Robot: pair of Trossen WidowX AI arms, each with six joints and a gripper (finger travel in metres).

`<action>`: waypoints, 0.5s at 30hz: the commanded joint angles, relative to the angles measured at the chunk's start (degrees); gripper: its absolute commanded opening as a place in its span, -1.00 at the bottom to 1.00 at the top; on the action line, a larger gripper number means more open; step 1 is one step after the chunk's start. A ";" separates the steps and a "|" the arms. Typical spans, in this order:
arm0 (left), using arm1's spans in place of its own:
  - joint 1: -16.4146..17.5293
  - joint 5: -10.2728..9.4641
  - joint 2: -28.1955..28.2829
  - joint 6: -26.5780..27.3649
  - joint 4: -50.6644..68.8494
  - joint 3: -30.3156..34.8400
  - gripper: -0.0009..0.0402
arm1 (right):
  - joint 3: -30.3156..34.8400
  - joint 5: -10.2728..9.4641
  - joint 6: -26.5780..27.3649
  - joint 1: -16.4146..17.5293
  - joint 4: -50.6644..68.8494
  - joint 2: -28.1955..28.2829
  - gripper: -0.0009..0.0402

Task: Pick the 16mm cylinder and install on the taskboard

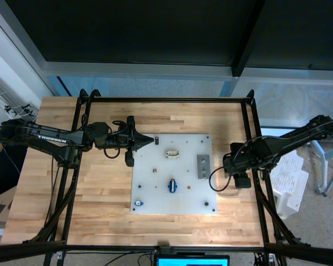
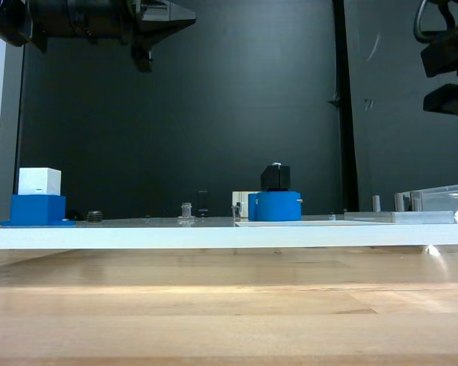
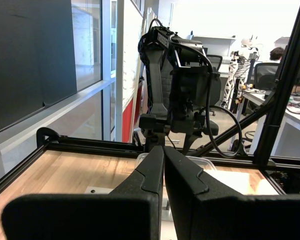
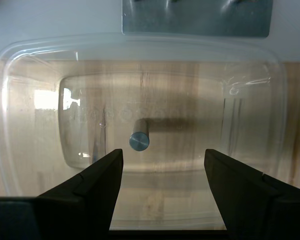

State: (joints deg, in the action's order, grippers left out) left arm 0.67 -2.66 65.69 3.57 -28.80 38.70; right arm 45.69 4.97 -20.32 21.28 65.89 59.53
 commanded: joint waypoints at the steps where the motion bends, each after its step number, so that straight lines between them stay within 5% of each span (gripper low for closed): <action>1: 0.00 0.02 0.02 0.00 0.00 0.02 -0.96 | -1.33 0.07 -0.92 0.90 -1.16 0.04 0.20; 15: 0.02 0.02 0.02 0.00 -0.02 0.02 -0.96 | -6.19 0.59 -3.54 3.04 -7.54 2.91 0.19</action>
State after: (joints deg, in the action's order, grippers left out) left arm 0.67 -2.66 65.69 3.57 -28.80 38.70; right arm 40.12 5.43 -23.75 24.18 59.13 62.37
